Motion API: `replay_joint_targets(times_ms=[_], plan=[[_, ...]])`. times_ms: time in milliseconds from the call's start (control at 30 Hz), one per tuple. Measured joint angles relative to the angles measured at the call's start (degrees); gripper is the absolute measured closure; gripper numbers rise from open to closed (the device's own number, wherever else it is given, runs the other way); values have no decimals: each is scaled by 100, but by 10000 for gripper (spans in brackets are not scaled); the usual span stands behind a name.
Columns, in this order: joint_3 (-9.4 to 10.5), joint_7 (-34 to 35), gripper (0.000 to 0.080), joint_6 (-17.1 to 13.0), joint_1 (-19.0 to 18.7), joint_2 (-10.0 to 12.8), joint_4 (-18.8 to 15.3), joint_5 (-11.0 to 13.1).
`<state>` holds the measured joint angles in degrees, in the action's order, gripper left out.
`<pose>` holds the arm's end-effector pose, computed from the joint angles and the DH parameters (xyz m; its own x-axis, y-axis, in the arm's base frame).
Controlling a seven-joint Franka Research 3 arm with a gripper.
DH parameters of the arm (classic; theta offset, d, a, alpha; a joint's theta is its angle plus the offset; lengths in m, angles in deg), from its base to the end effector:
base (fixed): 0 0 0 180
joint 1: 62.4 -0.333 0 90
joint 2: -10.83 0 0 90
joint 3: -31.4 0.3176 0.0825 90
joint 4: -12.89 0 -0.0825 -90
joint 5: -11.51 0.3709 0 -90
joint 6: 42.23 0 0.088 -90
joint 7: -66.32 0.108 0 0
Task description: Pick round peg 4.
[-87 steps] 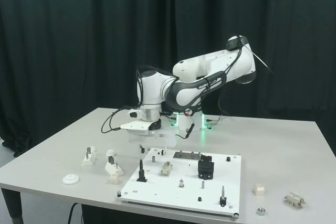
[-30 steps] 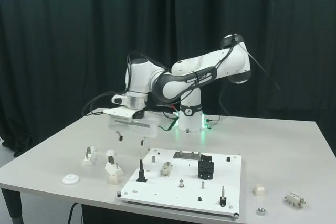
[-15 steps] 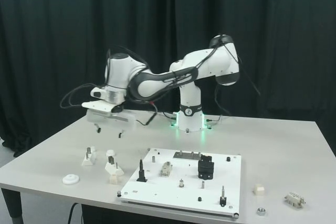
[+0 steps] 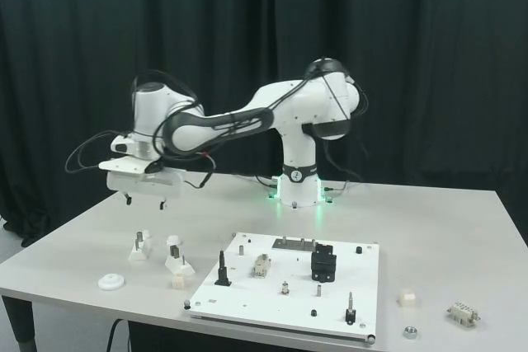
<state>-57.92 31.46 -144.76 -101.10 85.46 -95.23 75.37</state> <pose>0.5208 -0.2898 0.3077 0.8472 -0.5309 -0.0165 -0.5129 -0.8258 0.2344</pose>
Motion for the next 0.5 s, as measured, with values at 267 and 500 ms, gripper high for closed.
replay_joint_targets(times_ms=[267, 500], plan=[[159, -431, 3, 341, 583, 13, 329, 102], [410, -594, 3, 398, 904, 20, 384, 251]])
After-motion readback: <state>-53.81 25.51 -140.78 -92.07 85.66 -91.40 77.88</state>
